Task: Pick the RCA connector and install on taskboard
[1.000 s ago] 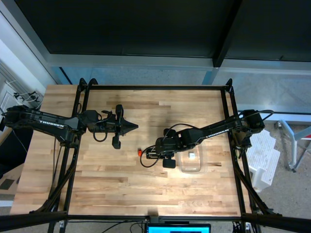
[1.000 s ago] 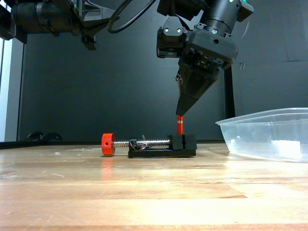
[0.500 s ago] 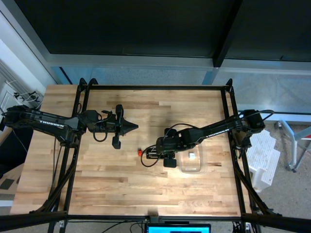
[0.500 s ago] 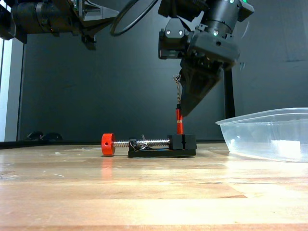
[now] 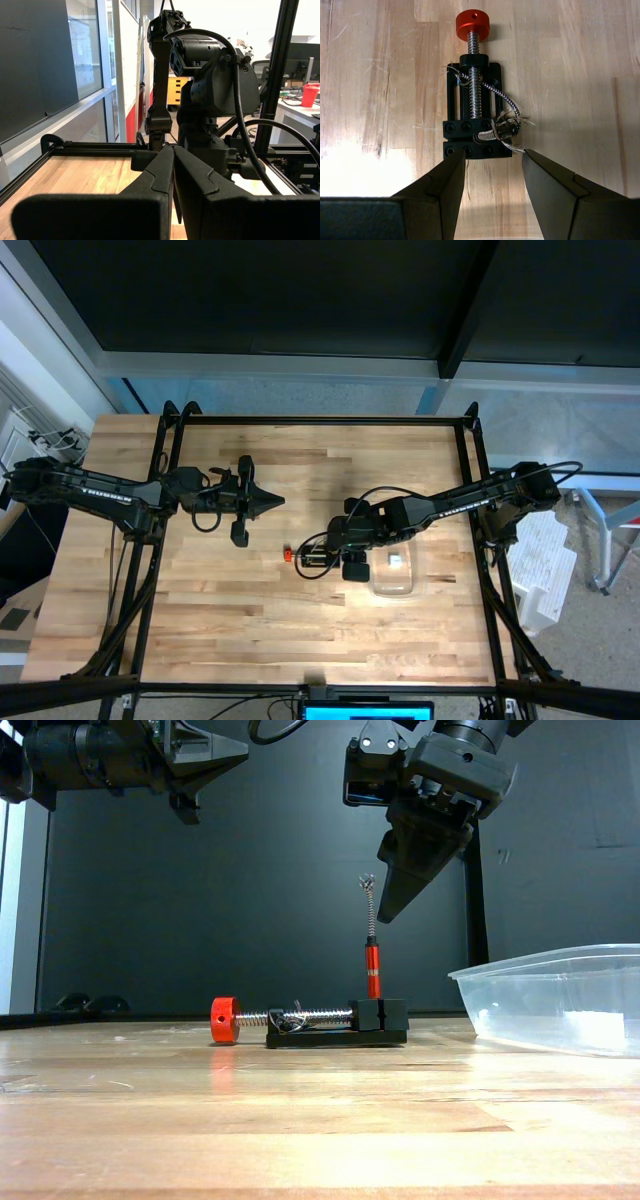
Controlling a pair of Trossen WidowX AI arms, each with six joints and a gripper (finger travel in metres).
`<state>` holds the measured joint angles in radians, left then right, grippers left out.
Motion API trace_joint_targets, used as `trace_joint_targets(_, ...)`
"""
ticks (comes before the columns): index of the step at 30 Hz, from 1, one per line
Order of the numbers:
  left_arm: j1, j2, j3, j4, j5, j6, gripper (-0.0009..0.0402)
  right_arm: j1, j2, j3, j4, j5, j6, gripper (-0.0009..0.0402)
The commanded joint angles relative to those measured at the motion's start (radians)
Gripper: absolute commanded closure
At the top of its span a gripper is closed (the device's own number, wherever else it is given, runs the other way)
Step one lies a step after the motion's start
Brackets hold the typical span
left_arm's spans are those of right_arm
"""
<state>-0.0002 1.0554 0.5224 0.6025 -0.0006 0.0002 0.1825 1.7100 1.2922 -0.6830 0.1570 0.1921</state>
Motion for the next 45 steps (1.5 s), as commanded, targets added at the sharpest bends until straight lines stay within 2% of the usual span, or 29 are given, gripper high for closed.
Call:
trace_joint_targets(1,0.000,0.000,0.000,0.000,0.000,0.000,0.0393,0.001,-0.001,0.002,-0.008,0.000,0.000,0.0244)
trace_joint_targets(12,0.000,0.000,0.000,0.000,0.000,0.000,0.0393,0.001,-0.052,-0.025,-0.015,0.000,-0.001,0.0279)
trace_joint_targets(18,0.000,0.000,0.000,0.000,0.000,0.000,0.0393,0.001,-0.148,-0.078,0.023,-0.001,0.000,0.0331)
trace_joint_targets(23,0.000,0.000,0.000,0.000,0.000,0.000,0.0393,0.000,-0.223,-0.122,0.072,-0.001,-0.010,0.0394)
trace_joint_targets(29,0.000,0.000,0.000,0.000,0.000,0.000,0.0393,-0.006,-0.315,-0.192,0.196,-0.001,-0.031,0.0395)
trace_joint_targets(37,0.000,0.000,0.000,0.000,0.000,0.000,0.0393,-0.039,-0.449,-0.299,0.406,-0.005,-0.115,0.0393)
trace_joint_targets(42,0.000,0.000,0.000,0.000,0.000,0.000,0.0393,-0.074,-0.518,-0.385,0.585,-0.061,-0.155,0.0393)
trace_joint_targets(45,0.000,0.000,0.000,0.000,0.000,0.000,0.0393,-0.098,-0.550,-0.433,0.682,-0.073,-0.158,0.0393)
